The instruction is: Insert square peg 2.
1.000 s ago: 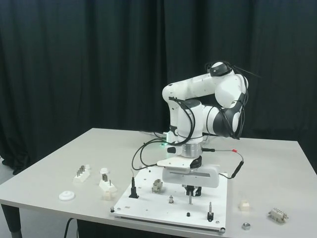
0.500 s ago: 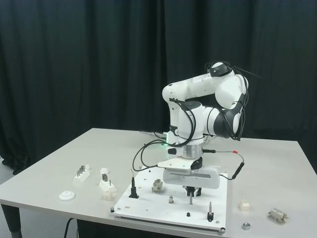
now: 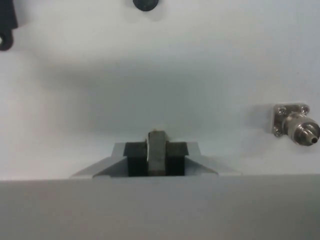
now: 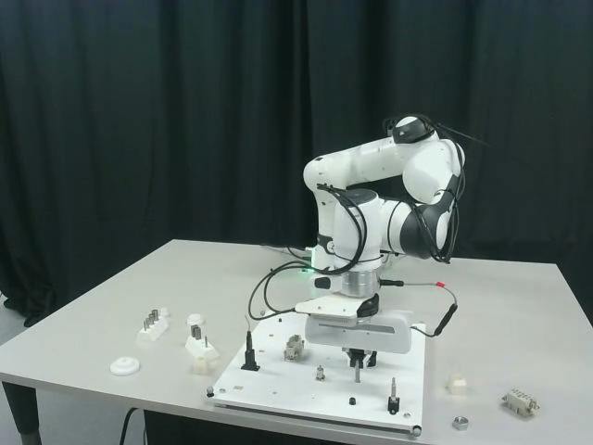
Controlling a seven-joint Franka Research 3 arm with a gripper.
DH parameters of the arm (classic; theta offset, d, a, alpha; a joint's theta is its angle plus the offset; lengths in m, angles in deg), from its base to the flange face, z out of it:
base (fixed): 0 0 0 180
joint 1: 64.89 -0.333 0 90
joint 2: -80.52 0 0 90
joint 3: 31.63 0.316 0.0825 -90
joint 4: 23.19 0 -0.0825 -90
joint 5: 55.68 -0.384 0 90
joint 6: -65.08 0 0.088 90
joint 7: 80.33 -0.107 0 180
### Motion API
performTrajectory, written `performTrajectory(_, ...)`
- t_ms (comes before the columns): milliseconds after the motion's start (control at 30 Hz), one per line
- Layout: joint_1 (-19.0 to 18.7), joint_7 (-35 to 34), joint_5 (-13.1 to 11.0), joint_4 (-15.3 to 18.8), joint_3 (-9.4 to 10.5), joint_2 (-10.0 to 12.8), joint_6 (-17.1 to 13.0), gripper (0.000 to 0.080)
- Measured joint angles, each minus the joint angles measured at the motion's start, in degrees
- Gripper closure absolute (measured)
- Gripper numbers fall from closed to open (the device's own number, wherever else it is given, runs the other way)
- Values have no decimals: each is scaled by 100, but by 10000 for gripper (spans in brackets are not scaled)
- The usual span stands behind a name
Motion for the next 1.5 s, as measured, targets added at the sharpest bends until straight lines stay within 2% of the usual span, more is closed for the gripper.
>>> performTrajectory(1133, -21, -9, 57, 3, 5, 0, 1, 731)
performTrajectory(1500, -7, 429, 58, 4, 61, 1, -10, 731)
